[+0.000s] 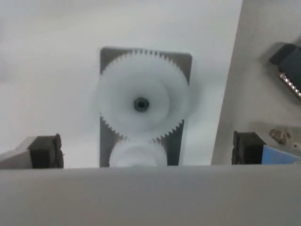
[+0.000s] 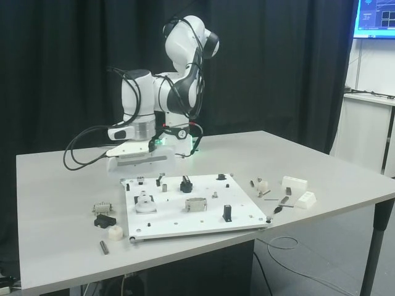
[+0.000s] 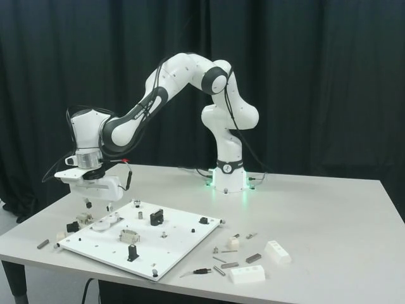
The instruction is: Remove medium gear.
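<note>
The gripper (image 1: 146,150) hangs above the white board (image 2: 203,216) with its fingers (image 1: 46,151) spread wide and nothing between them. Directly below, between the two fingertips, sits a grey plate (image 1: 106,59) carrying two white gears. The larger one, the medium gear (image 1: 142,96), lies flat with its black centre hole pointing straight up at the wrist, its teeth ringing it all round. A smaller gear (image 1: 138,153) meshes with it at its rim, nearer the wrist housing that cuts off the view. Nothing lies over the gears, and both fingers stand well outside the larger gear's rim.

In the room views the gear plate (image 3: 104,223) is near one corner of the board, under the gripper (image 3: 93,204). Off the board edge beside the gripper lie a black connector (image 3: 73,226), a small white block (image 2: 115,232) and a short pin (image 3: 43,243). Farther along the board stand a black block (image 3: 156,217), a grey fitting (image 3: 129,237) and a black upright piece (image 3: 132,253).
</note>
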Robot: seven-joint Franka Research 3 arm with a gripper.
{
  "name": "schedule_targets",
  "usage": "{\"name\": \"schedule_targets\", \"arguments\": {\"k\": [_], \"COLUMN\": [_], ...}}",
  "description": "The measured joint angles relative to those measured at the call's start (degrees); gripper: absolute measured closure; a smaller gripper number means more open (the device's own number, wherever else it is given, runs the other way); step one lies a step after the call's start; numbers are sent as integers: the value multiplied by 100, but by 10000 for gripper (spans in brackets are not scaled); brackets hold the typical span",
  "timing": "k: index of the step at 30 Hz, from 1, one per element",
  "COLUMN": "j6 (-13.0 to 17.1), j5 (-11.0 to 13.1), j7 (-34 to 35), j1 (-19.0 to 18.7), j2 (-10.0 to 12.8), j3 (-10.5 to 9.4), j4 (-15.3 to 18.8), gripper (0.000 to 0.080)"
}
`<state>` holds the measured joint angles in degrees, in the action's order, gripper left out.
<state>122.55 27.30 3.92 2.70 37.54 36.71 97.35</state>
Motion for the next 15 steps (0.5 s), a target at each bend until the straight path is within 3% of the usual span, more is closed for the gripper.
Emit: {"name": "schedule_targets", "arguments": {"k": [6, 15], "j6": [145, 716], "j5": [17, 55], "j7": [-39, -60], "j1": [-8, -119], "j2": [-112, -414], "j3": [11, -29], "j4": [231, 841], "gripper": [3, 3]}}
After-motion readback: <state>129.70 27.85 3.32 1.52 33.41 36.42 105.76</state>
